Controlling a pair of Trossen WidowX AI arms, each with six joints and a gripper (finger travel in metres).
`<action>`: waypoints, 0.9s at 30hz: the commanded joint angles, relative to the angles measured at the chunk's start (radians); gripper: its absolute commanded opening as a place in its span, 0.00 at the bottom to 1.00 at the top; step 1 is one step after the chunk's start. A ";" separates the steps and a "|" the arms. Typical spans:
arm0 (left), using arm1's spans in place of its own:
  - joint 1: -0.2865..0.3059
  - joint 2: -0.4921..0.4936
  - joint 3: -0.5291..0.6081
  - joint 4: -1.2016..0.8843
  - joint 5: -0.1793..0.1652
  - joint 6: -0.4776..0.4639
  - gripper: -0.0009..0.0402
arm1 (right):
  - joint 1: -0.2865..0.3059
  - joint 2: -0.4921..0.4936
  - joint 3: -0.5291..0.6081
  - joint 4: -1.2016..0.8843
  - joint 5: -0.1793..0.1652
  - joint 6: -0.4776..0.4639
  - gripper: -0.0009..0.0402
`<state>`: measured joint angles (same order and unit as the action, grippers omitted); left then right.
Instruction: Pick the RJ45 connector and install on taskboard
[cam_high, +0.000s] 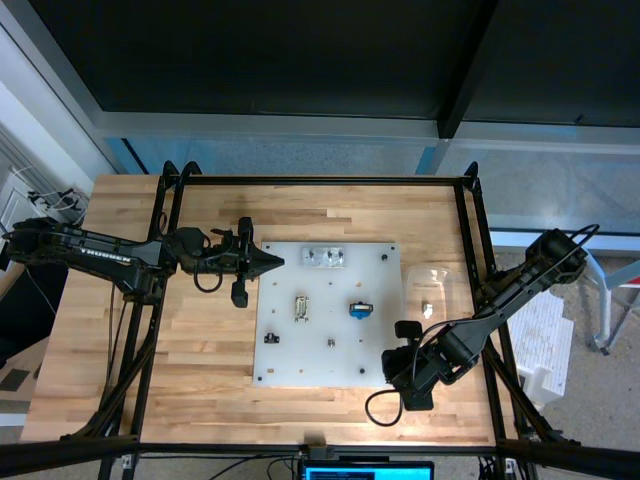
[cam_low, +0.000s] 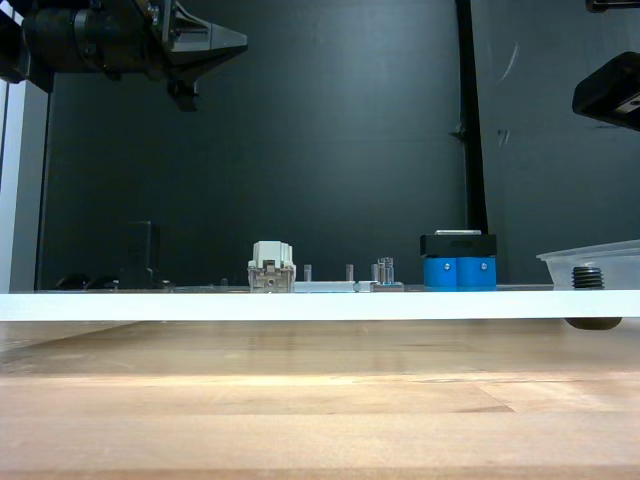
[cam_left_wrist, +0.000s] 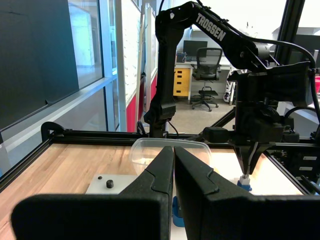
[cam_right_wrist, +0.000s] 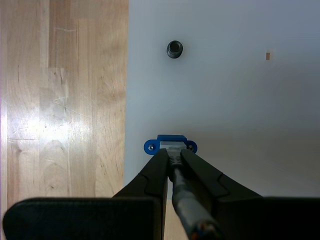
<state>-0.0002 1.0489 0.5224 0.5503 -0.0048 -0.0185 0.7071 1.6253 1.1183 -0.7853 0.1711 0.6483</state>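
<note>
Right gripper (cam_right_wrist: 173, 155) hangs over the taskboard's (cam_right_wrist: 225, 100) near right corner, jaws clenched on the RJ45 connector (cam_right_wrist: 173, 150). Its long axis is in line with them, nose at the blue socket (cam_right_wrist: 151, 147), twelve o'clock. Left gripper (cam_high: 266, 262) hovers at the board's nine o'clock edge, jaws closed, empty.

Office chair (cam_left_wrist: 207, 62), yellow cabinet (cam_left_wrist: 182, 81), tall glass windows (cam_left_wrist: 85, 42), dark wall panel (cam_high: 270, 50)
</note>
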 joint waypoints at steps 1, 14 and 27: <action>0.000 0.000 0.000 0.000 0.000 0.000 0.02 | 0.000 0.005 -0.004 -0.002 -0.007 0.002 0.02; 0.000 0.000 0.000 0.000 0.000 0.000 0.02 | 0.000 0.002 -0.003 -0.004 -0.007 0.017 0.03; 0.000 0.000 0.000 0.000 0.000 0.000 0.02 | 0.000 -0.024 -0.002 -0.006 -0.006 0.026 0.18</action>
<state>-0.0002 1.0489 0.5224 0.5503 -0.0051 -0.0185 0.7071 1.6100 1.1110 -0.7956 0.1543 0.6754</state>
